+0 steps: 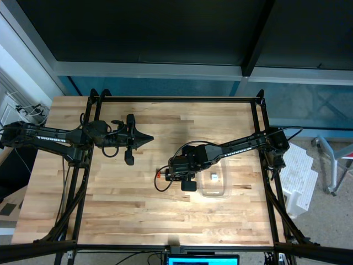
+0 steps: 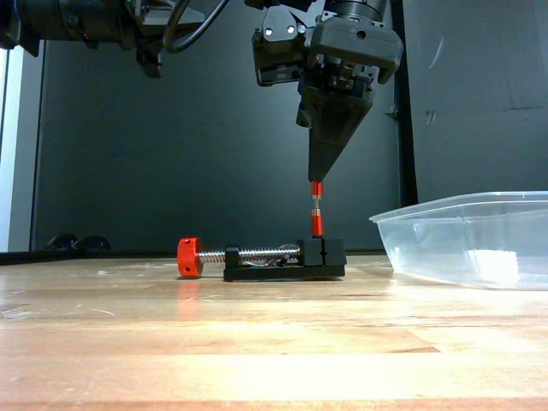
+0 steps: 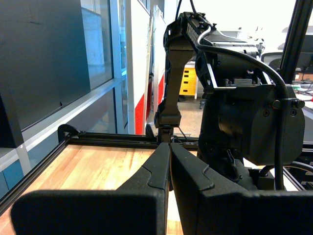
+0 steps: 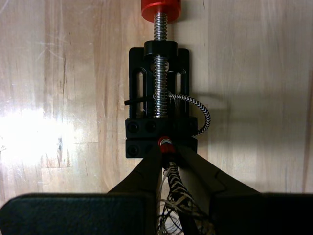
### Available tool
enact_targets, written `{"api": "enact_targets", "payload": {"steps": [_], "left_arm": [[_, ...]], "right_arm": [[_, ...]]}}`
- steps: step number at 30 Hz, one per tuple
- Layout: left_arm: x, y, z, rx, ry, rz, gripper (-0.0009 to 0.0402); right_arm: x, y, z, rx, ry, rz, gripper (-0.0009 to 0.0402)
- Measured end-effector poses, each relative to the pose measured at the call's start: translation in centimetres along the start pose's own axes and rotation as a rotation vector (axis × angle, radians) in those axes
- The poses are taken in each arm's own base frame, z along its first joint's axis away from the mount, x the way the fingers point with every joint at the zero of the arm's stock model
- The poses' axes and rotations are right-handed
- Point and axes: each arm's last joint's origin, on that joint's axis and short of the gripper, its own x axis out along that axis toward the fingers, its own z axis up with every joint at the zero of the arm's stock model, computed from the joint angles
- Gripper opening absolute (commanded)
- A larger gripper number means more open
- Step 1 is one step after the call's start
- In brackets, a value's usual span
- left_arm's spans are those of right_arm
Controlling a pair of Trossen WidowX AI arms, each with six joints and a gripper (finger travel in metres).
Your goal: Pick the rca connector and install on the hub
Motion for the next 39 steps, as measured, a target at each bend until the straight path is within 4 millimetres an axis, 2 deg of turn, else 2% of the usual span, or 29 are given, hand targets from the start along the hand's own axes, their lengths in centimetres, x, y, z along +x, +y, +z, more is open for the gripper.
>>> {"api": "enact_targets", "payload": {"steps": [39], "left_arm": [[0.0,0.0,0.0,0.000,0.000,0.000,0.0001]], "right_arm": [[1.5,-0.3,-0.4,0.003,-0.016,0.003,0.0000]]}}
